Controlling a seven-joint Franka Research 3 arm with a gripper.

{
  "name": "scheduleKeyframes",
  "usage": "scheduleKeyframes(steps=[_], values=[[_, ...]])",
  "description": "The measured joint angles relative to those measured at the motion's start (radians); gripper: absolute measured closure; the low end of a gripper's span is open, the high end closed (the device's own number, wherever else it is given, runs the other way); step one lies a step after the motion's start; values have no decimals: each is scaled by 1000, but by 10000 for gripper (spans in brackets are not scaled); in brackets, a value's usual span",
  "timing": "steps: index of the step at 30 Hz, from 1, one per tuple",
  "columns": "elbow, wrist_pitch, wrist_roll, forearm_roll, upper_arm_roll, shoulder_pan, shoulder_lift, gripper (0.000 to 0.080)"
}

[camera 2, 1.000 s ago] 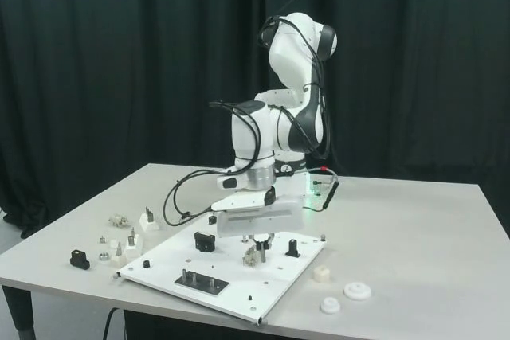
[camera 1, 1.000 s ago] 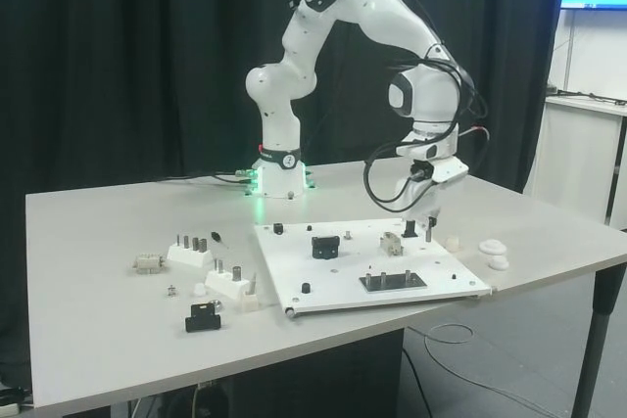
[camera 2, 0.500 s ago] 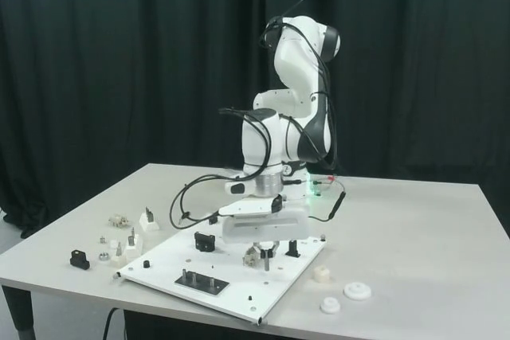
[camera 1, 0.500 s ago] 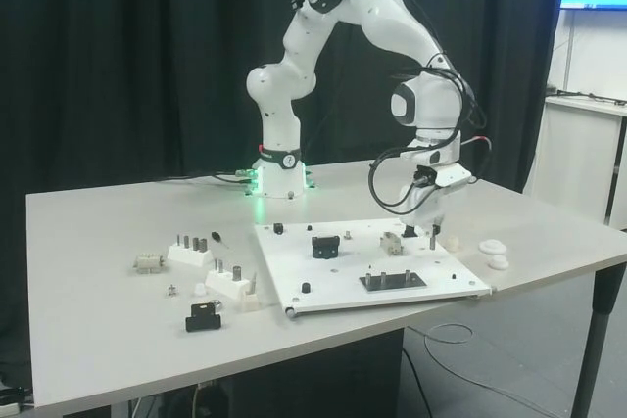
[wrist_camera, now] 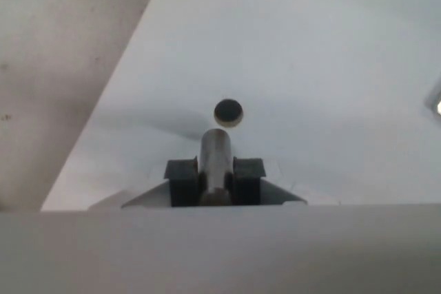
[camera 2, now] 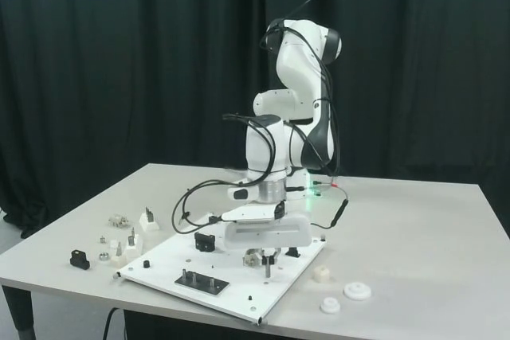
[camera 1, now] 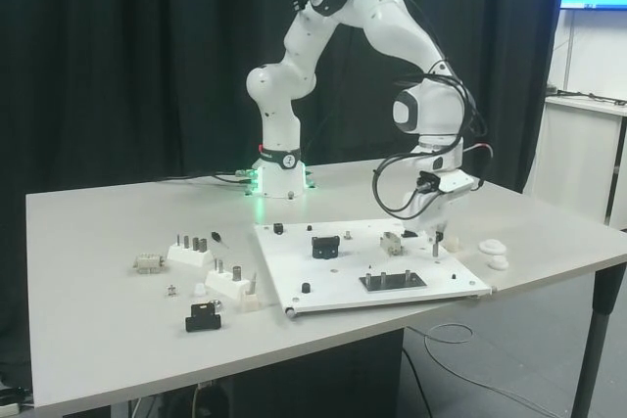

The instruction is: Insert round peg 3.

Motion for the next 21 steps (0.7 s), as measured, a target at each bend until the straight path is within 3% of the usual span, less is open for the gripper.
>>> scheduleKeyframes(steps=[21], values=[[0, 32, 0, -6, 10, 0, 19, 699]])
